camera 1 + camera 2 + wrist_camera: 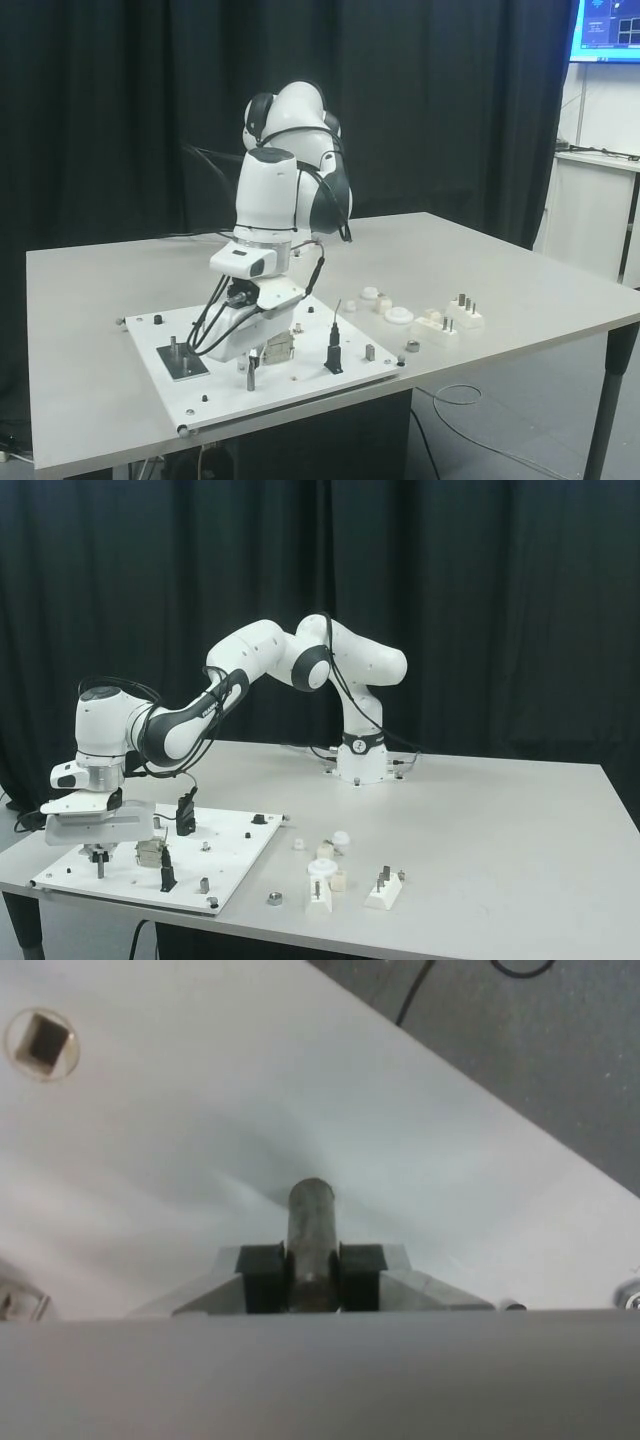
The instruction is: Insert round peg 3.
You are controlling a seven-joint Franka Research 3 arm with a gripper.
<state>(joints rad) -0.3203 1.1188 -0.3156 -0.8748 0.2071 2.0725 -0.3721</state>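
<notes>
While we look down from the wrist, our gripper (311,1278) has its black pads (262,1272) clamped on the round peg (311,1230), gripped near its upper part so the free end hangs clear above the white board (180,1130); a square socket (42,1042) sits well apart. From the first room view, we hold the peg (252,372) upright over the board's (300,385) near edge. From the second room view, the arm (200,705) reaches far left, keeping the peg (98,865) vertical, we judge, for insertion.
</notes>
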